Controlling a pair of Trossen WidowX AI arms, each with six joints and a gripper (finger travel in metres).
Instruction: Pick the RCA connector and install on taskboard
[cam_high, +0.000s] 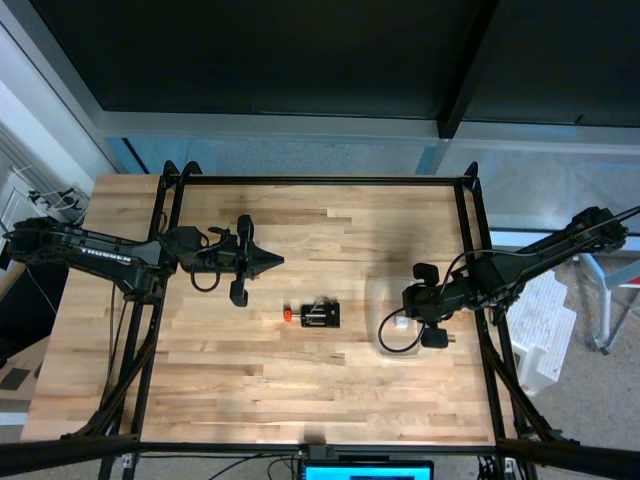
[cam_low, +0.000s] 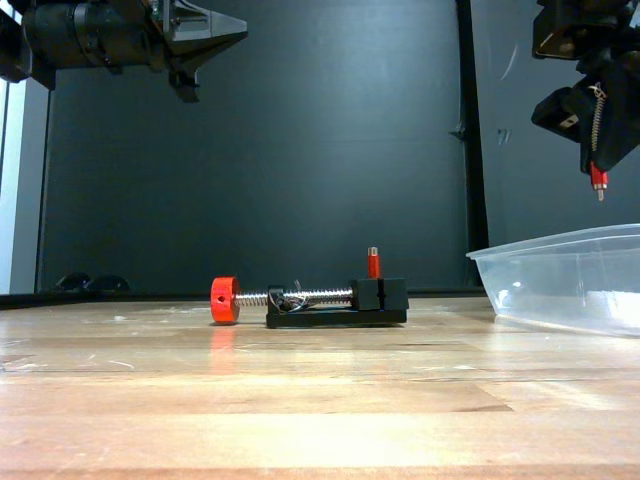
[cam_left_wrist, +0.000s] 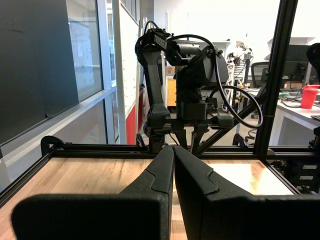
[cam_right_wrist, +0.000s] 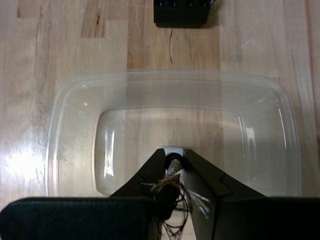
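Transport step is what this looks like to me. The right gripper (cam_right_wrist: 174, 152) is clamped narrow on the RCA connector (cam_right_wrist: 173, 165), with some loose wire strands (cam_right_wrist: 196, 201) fraying out behind the fingers. In the low view the plug's red-tipped end points straight down, hanging well above the clear tray (cam_low: 560, 285), so the pick part looks done and the install part not yet.

The taskboard (cam_high: 322, 316) sits on the table (cam_high: 250, 400) off toward the left arm's side of the tray, apart from it, with its red knob (cam_low: 224, 300) at the end away from the right arm. A little red post (cam_low: 373, 262) stands up at the nearer end. I can't tell from here whether that's the socket or something else.

My guess for the next move: carry the plug sideways over the tray rim to above the block, keep it vertical, line the tip up with whatever fitting takes it, then push straight down. The part is tiny, so alignment is going to be the fussy bit, and those stray wires could snag.

The left gripper (cam_high: 272, 262) hangs high over the table on the far side of the taskboard, fingers pressed together and holding nothing. It looks parked.
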